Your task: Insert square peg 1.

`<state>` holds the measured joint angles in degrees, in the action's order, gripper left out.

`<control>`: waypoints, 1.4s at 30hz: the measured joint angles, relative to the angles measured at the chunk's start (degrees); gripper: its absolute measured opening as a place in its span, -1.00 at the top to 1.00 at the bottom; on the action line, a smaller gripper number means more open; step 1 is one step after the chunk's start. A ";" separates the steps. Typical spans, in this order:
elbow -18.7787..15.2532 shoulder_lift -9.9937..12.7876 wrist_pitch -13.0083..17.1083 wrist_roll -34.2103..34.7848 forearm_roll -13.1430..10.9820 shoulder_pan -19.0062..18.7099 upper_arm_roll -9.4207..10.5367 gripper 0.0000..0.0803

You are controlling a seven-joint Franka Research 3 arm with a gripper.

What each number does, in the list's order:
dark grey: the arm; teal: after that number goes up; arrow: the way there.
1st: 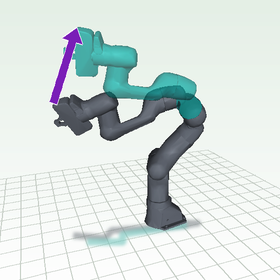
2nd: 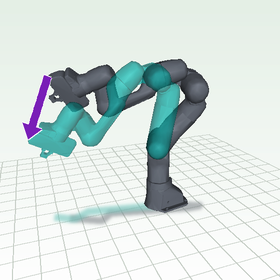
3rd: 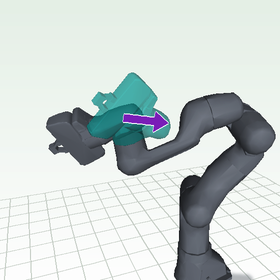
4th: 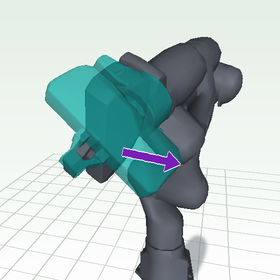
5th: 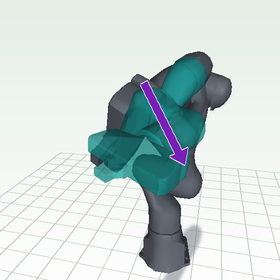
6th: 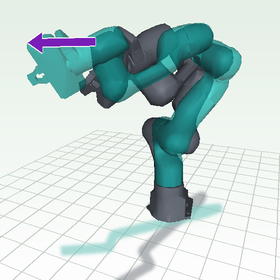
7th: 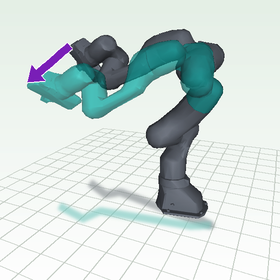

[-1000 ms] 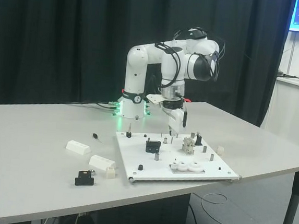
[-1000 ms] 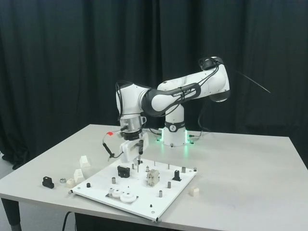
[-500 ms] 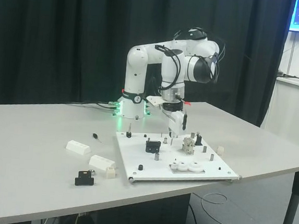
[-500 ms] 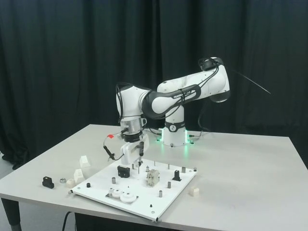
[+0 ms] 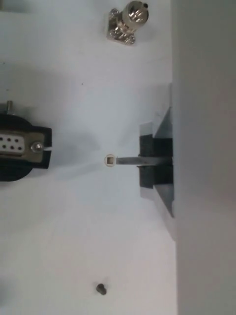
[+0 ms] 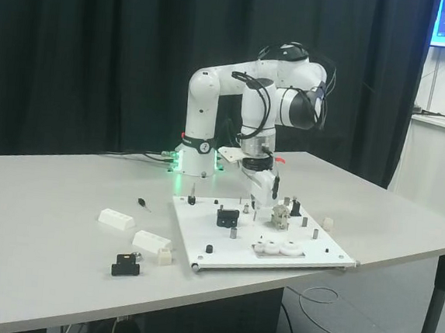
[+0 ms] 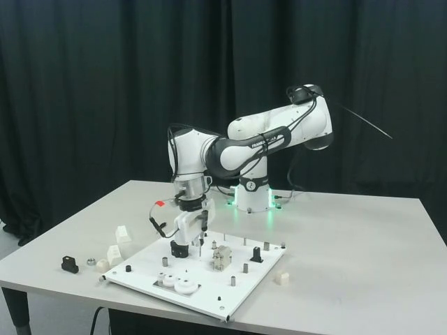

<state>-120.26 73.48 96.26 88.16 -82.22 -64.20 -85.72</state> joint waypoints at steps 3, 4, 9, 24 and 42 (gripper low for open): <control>0.28 0.08 0.12 0.11 -0.04 0.21 0.27 0.92; 0.37 0.09 0.18 0.15 -0.04 0.27 0.37 0.92; 0.80 0.14 0.34 0.37 -0.05 0.59 0.81 0.92; 1.08 0.29 0.35 1.17 -0.04 0.77 1.29 0.92; 0.99 0.41 0.35 1.68 0.27 0.79 1.51 0.92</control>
<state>-119.28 73.90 96.61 89.84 -81.95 -63.42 -84.22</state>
